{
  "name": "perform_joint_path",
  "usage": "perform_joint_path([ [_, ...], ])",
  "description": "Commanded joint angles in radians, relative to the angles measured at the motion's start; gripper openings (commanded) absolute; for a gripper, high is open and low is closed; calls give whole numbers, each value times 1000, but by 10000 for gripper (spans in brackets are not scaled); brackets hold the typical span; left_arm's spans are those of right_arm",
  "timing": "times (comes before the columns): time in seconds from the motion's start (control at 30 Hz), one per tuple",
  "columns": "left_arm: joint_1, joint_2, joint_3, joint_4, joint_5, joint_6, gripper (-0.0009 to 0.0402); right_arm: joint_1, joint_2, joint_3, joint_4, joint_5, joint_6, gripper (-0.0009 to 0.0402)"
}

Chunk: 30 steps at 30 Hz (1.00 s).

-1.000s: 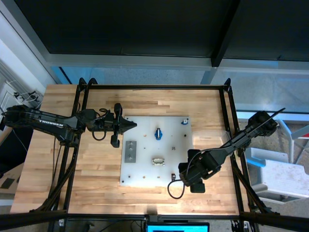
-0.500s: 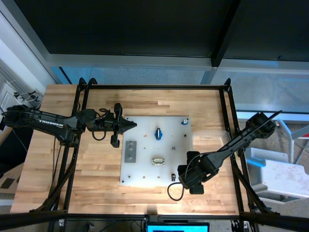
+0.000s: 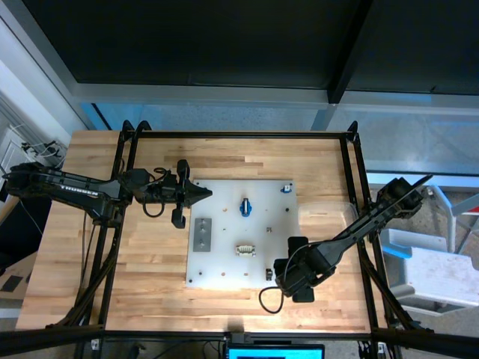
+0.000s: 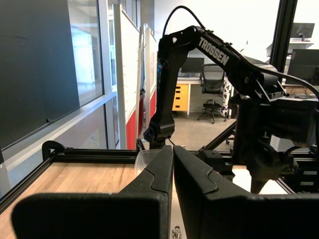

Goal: Pick the 16mm bar from the taskboard and place it in the container

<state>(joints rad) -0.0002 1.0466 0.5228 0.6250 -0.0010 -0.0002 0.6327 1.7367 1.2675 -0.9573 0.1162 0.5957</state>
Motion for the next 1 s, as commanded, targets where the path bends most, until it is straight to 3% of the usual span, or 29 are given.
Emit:
perform_joint_path([
  [0.03, 0, 0, 0, 0, 0, 0, 0, 2, 6, -5, 10, 0, 0, 243],
  [0.4, 0, 0, 0, 0, 0, 0, 0, 5, 6, -62, 81, 0, 3, 243],
  [0.57, 0, 0, 0, 0, 0, 0, 0, 8, 21, -65, 85, 24, 2, 243],
  [0.8, 0, 0, 0, 0, 0, 0, 0, 10, 28, -67, 100, 23, 2, 242],
  [1.0, 0, 0, 0, 0, 0, 0, 0, 10, 28, -67, 100, 18, 2, 211],
])
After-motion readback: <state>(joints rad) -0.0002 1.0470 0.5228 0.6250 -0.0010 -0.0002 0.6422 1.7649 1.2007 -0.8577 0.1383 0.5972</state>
